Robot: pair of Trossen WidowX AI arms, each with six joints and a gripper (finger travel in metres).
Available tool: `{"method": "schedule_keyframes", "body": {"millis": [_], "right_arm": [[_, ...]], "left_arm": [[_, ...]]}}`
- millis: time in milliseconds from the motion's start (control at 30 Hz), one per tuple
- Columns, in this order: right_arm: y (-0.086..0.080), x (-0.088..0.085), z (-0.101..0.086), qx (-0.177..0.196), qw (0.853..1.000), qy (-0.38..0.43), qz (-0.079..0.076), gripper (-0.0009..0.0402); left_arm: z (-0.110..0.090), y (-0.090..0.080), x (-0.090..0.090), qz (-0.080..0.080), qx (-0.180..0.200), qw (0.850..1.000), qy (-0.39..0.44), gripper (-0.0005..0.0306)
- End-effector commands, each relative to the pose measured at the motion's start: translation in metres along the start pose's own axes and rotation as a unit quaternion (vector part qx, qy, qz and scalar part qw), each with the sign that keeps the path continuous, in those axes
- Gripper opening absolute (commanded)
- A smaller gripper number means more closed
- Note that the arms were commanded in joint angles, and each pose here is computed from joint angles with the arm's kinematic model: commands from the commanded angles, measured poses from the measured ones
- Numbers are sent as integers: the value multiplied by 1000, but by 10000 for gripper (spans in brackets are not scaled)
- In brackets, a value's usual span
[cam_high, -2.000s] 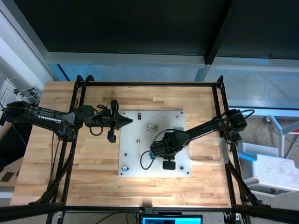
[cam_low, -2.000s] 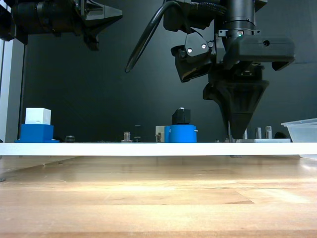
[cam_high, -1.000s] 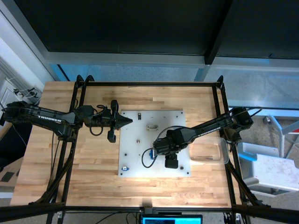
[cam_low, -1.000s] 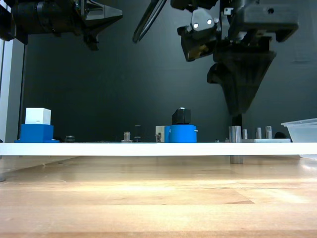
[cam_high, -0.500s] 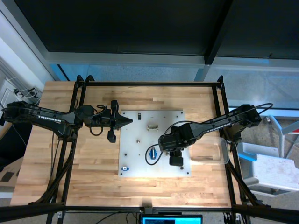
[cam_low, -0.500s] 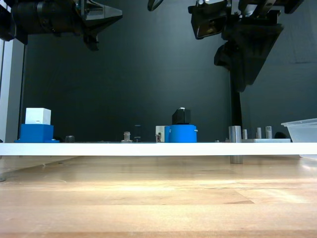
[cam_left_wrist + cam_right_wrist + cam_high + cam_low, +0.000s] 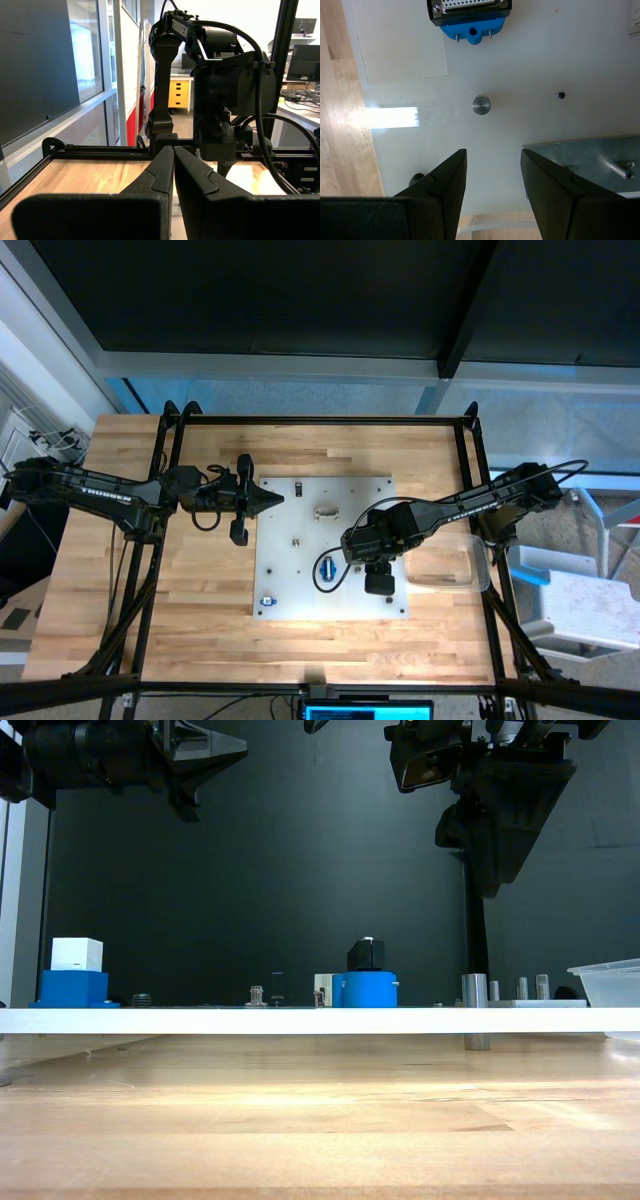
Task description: Pick the 16mm cylinder and place it in the taskboard
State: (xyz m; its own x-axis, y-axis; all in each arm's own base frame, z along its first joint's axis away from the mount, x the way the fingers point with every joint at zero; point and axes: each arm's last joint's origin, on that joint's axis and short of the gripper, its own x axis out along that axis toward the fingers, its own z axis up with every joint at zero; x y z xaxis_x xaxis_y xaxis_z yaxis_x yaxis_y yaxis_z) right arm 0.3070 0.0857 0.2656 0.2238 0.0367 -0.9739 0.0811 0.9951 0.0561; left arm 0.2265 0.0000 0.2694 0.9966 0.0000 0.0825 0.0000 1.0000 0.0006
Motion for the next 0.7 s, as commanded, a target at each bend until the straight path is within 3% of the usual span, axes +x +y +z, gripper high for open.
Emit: {"method": "schedule_keyframes", "body": {"millis": [33,700], "right_arm": [[0,0,0,-1,1000,0,0,149],[1,5,0,-1,1000,8,-3,149]], "left_arm": [[0,0,0,0,0,1000,0,0],[0,0,0,0,0,1000,0,0]]}}
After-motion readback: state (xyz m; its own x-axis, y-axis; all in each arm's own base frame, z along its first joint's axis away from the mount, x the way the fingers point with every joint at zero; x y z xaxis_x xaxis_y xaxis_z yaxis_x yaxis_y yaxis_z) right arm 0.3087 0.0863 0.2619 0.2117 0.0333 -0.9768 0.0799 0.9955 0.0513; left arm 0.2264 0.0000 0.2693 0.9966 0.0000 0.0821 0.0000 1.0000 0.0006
